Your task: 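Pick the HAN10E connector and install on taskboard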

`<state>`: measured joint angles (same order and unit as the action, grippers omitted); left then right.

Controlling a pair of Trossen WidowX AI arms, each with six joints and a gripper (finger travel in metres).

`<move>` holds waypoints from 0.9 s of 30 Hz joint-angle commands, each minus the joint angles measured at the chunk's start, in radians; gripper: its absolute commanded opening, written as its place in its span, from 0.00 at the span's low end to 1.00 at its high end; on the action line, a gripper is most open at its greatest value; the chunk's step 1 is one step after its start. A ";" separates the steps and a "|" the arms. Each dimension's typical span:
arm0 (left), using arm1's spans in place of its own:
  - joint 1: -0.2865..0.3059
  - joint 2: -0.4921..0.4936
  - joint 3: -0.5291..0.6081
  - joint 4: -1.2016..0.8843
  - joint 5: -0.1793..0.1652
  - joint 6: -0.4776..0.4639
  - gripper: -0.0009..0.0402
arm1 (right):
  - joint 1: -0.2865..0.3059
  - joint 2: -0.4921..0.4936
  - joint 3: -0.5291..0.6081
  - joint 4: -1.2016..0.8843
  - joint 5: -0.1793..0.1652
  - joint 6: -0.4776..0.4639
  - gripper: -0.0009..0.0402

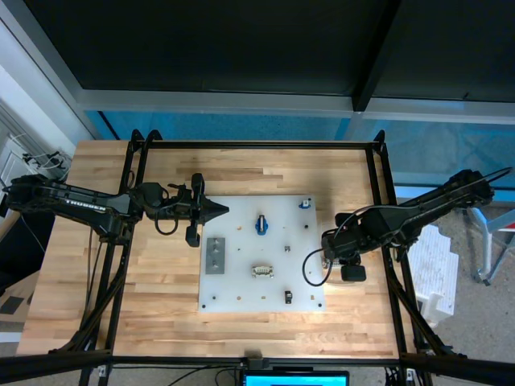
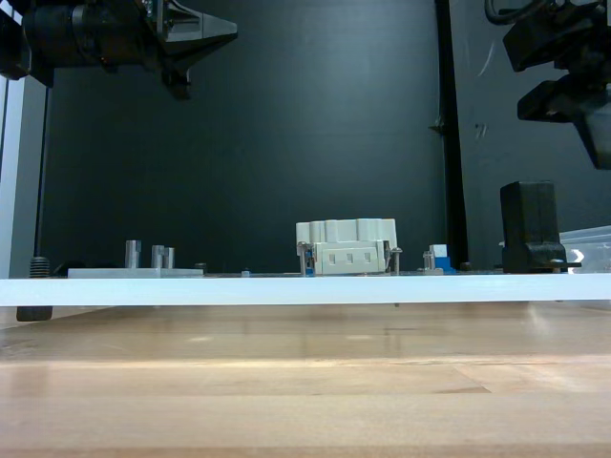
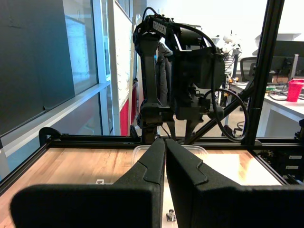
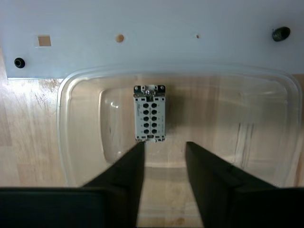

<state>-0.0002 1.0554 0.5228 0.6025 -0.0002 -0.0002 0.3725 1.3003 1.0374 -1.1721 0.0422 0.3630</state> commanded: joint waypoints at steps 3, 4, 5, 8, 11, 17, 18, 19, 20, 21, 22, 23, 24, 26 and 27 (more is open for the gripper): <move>0.000 0.000 0.000 0.000 0.000 0.000 0.02 | 0.014 0.022 -0.003 0.017 0.042 -0.003 0.54; 0.000 0.000 0.000 0.000 0.000 0.000 0.02 | 0.019 0.026 -0.006 0.020 0.046 -0.004 0.56; 0.000 0.000 0.000 0.000 0.000 0.000 0.02 | 0.022 0.027 -0.011 0.026 0.046 -0.004 0.58; 0.000 0.000 0.000 0.000 0.000 0.000 0.02 | 0.031 0.027 -0.037 0.050 0.045 0.000 0.61; 0.000 0.000 0.000 0.000 0.000 0.000 0.02 | 0.036 0.027 -0.063 0.083 0.047 0.000 0.62; 0.000 0.000 0.000 0.000 0.000 0.000 0.02 | 0.043 0.033 -0.115 0.145 0.043 -0.002 0.62; 0.000 0.000 0.000 0.000 0.000 0.000 0.02 | 0.048 0.033 -0.127 0.161 0.037 -0.001 0.62; 0.000 0.000 0.000 0.000 0.000 0.000 0.02 | 0.050 0.033 -0.138 0.177 0.035 -0.002 0.62; 0.000 0.000 0.000 0.000 0.000 0.000 0.02 | 0.051 0.033 -0.148 0.192 0.032 -0.002 0.62; 0.000 0.000 0.000 0.000 0.000 0.000 0.02 | 0.052 0.033 -0.156 0.202 0.032 -0.001 0.62; 0.000 0.000 0.000 0.000 0.000 0.000 0.02 | 0.053 0.033 -0.162 0.209 0.033 0.000 0.62; 0.000 0.000 0.000 0.000 0.000 0.000 0.02 | 0.053 0.033 -0.169 0.216 0.032 -0.001 0.62; 0.000 0.000 0.000 0.000 0.000 0.000 0.02 | 0.054 0.034 -0.176 0.224 0.032 -0.001 0.62; 0.000 0.000 0.000 0.000 0.000 0.000 0.02 | 0.054 0.043 -0.188 0.241 0.024 0.000 0.62; 0.000 0.000 0.000 0.000 0.000 0.000 0.02 | 0.056 0.047 -0.192 0.248 0.017 0.000 0.62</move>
